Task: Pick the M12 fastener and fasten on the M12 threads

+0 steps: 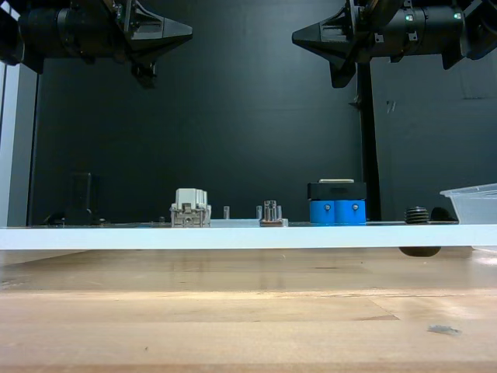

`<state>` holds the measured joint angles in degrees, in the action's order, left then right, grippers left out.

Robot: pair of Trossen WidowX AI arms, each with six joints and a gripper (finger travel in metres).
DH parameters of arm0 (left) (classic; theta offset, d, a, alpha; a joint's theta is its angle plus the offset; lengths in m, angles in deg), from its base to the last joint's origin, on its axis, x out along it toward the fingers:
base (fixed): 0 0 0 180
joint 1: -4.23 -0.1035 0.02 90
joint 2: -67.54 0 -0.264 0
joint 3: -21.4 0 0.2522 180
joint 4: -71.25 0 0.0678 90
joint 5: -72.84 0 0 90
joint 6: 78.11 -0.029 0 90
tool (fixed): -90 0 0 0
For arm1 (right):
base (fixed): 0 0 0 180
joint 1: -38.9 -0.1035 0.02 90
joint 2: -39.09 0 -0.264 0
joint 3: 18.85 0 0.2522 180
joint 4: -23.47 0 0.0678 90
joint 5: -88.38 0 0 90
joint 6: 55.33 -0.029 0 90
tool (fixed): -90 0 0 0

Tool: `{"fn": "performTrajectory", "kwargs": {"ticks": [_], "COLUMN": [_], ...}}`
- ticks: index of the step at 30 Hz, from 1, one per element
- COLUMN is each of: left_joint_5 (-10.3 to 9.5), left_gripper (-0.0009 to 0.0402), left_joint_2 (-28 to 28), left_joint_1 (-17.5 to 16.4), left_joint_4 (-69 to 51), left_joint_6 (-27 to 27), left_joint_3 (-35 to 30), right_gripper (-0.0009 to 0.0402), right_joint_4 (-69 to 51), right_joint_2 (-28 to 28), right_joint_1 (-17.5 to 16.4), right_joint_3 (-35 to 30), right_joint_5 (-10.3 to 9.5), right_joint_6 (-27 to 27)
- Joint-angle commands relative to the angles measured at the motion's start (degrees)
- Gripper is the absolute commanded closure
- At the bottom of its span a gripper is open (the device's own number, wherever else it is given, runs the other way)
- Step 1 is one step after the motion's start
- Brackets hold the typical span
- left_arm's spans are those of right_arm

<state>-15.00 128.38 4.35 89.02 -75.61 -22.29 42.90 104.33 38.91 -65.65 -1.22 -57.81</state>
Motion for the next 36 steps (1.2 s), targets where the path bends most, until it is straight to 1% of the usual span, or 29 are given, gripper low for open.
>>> {"fn": "performTrajectory", "kwargs": {"ticks": [1,16,19,23,27,32,36], "left_joint_5": [0.0,0.0,0.0,0.0,0.0,0.0,0.0], "left_gripper": [0.0393,0.0393,0.0393,0.0393,0.0393,0.0393,0.0393], "left_joint_2": [0.0,0.0,0.0,0.0,0.0,0.0,0.0], "left_joint_1": [0.0,0.0,0.0,0.0,0.0,0.0,0.0], "left_joint_4": [0.0,0.0,0.0,0.0,0.0,0.0,0.0], "left_joint_6": [0.0,0.0,0.0,0.0,0.0,0.0,0.0], "left_joint_3": [0.0,0.0,0.0,0.0,0.0,0.0,0.0], "right_gripper": [0.0393,0.0393,0.0393,0.0393,0.0393,0.0393,0.0393], "right_joint_4": [0.3,-0.4,-2.8,-16.4,-31.6,-49.1,-60.8], "right_joint_2": [0.0,0.0,-1.4,-3.4,-3.9,-3.8,-3.5], "right_joint_1": [0.0,0.0,-0.1,-0.2,-0.9,-2.9,-4.2], "right_joint_3": [0.0,0.0,-0.3,-3.7,-8.6,-14.6,-18.8], "right_joint_5": [0.07,0.0,0.0,-0.2,-3.54,-3.5,-3.45], "right_joint_6": [0.4,0.2,0.3,1.2,3.2,8.4,12.1]}}
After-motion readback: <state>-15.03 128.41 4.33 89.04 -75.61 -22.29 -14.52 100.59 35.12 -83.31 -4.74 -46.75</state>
